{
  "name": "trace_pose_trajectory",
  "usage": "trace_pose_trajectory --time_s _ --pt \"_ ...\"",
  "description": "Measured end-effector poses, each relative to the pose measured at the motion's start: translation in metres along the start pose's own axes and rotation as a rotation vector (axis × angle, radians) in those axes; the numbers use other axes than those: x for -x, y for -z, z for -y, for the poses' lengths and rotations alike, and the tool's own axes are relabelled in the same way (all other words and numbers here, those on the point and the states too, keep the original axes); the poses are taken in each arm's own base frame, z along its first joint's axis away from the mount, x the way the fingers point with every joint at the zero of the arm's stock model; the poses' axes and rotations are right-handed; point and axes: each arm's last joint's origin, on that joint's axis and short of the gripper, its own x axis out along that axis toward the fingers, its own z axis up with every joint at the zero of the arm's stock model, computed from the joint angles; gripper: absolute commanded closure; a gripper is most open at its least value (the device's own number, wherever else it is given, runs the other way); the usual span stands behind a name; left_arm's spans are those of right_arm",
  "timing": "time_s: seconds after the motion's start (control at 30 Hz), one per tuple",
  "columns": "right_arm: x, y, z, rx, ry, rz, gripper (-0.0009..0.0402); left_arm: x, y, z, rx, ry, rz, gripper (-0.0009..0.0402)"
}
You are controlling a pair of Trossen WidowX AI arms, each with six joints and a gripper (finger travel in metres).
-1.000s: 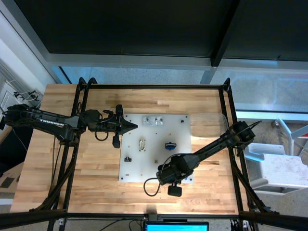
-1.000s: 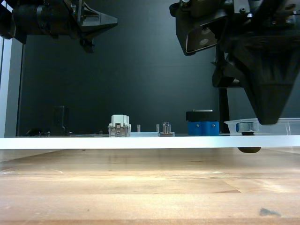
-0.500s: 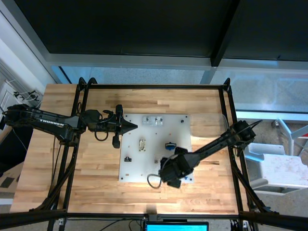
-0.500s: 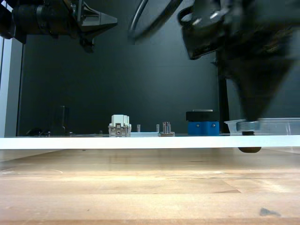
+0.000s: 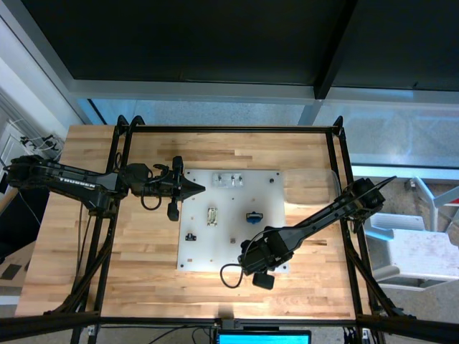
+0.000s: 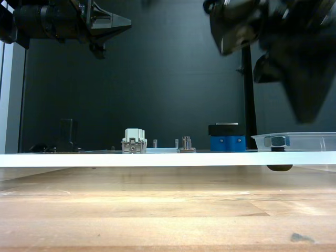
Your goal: Unfasten the M12 fastener and place in the container
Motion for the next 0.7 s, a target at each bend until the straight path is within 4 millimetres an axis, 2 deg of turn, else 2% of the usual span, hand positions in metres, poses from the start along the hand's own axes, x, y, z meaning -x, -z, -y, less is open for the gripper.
trace_pose_trajectory --time_s 0.27,0.47,0.7 --pt "0.007 -0.007 -0.010 0.093 -0.123 0.012 0.0393 0.000 0.000 0.000 0.000 0.000 0.000 0.0393" --pt "-0.013 -0.009 -0.010 0.135 -0.101 -0.011 0.0393 0.000 0.000 0.000 0.000 0.000 0.000 0.0393" --pt "-0.024 -0.008 -0.007 0.155 -0.081 -0.009 0.0393 0.000 0.000 0.000 0.000 0.000 0.000 0.0393"
